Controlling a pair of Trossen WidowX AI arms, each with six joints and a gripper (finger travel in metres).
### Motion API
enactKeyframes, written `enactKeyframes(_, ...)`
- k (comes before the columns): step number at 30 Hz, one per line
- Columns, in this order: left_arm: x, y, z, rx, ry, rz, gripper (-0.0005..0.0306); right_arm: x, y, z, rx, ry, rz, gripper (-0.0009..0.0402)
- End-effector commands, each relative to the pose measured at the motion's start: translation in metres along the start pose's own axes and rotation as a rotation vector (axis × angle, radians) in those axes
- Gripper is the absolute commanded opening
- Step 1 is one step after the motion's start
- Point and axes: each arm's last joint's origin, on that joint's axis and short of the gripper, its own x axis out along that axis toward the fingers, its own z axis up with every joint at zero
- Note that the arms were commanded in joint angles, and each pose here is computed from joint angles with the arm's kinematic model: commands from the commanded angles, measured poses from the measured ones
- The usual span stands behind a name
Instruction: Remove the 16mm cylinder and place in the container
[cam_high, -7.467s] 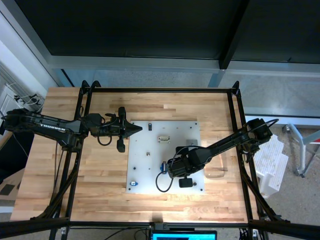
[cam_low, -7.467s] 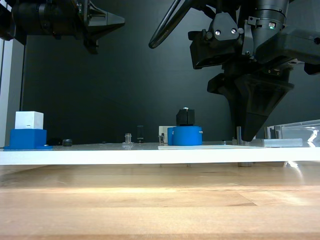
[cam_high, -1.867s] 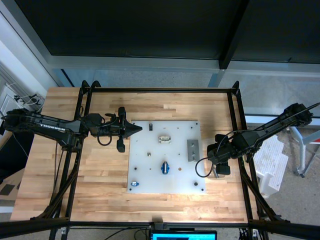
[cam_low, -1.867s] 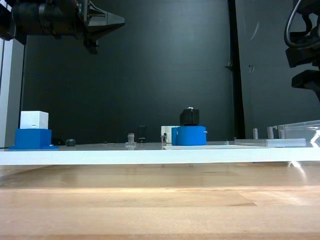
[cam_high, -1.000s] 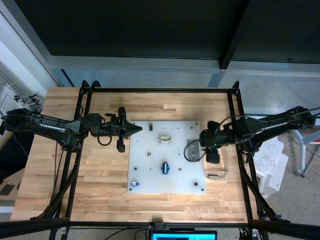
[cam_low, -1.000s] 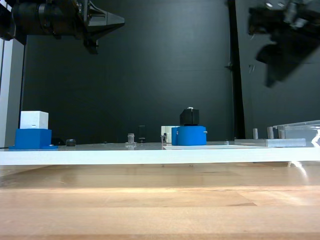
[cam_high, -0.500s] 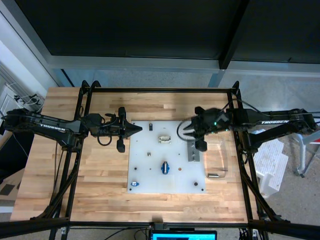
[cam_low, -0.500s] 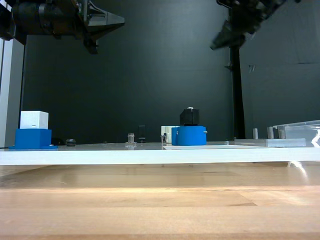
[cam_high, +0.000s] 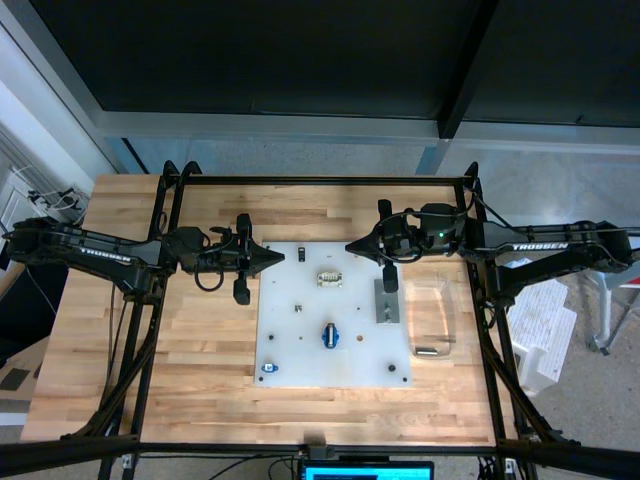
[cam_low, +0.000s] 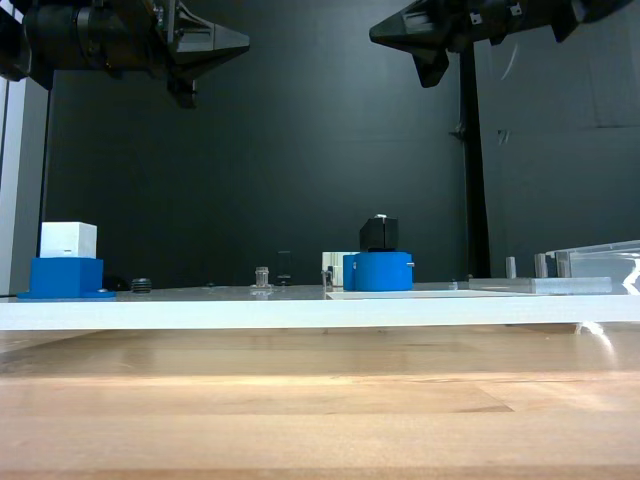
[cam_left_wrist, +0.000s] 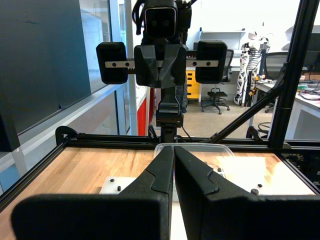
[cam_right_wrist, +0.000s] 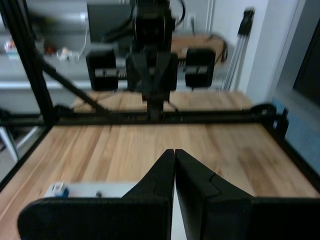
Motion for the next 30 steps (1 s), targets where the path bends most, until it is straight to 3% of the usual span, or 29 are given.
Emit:
enactKeyframes(1,0.000,0.000,0.000,0.000,0.000,0.000,0.0000,0.000,0.000,-0.006,-0.001,-0.058,-0.029,0.0000)
enactKeyframes(9,0.000,0.000,0.000,0.000,0.000,0.000,0.0000,-0.001,0.003,-0.024,-0.013,-0.153,-0.011,0.0000)
enactKeyframes(14,0.000,0.000,0.000,0.000,0.000,0.000,0.0000,-0.002,0.006,-0.033,-0.018,-0.177,0.047,0.0000)
enactKeyframes(30,0.000,0.000,0.000,0.000,0.000,0.000,0.0000,-0.003,0.006,-0.042,0.005,-0.162,0.046,0.0000)
